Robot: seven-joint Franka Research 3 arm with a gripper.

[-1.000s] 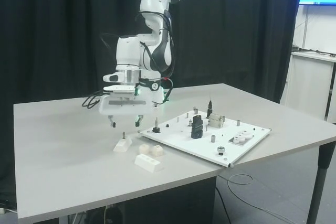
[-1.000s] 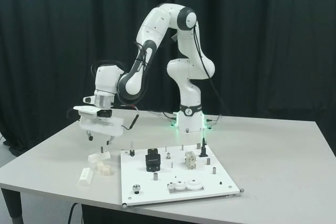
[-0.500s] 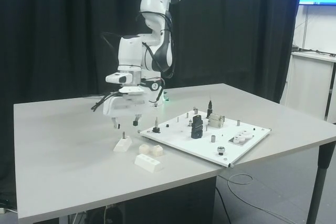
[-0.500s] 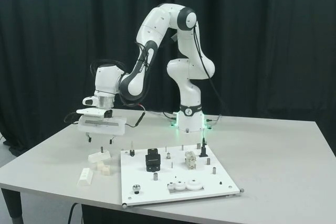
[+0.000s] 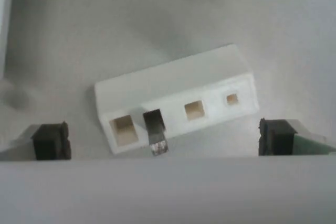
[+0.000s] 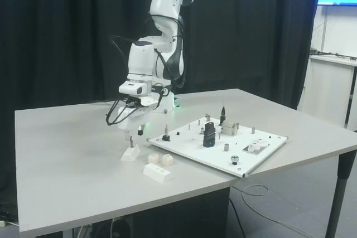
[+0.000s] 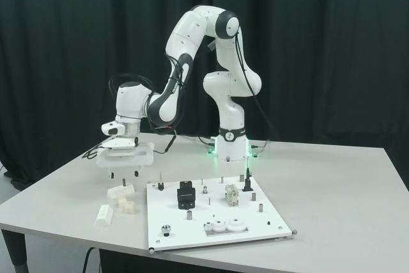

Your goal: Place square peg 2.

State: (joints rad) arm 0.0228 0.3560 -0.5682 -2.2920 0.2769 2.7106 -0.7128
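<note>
— What stood under the gripper (image 5: 163, 140)?
— A white rectangular block with square sockets (image 5: 176, 98), a short dark square peg (image 5: 155, 131) upright in one.
— Room around it?
— Bare grey table (image 7: 57, 190) outward; two smaller white blocks (image 7: 115, 211) and the white board (image 7: 214, 218) of upright fixtures stood near.

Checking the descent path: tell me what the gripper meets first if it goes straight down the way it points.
Probably the peg standing in the white block under the open gripper, though depth is unclear.
</note>
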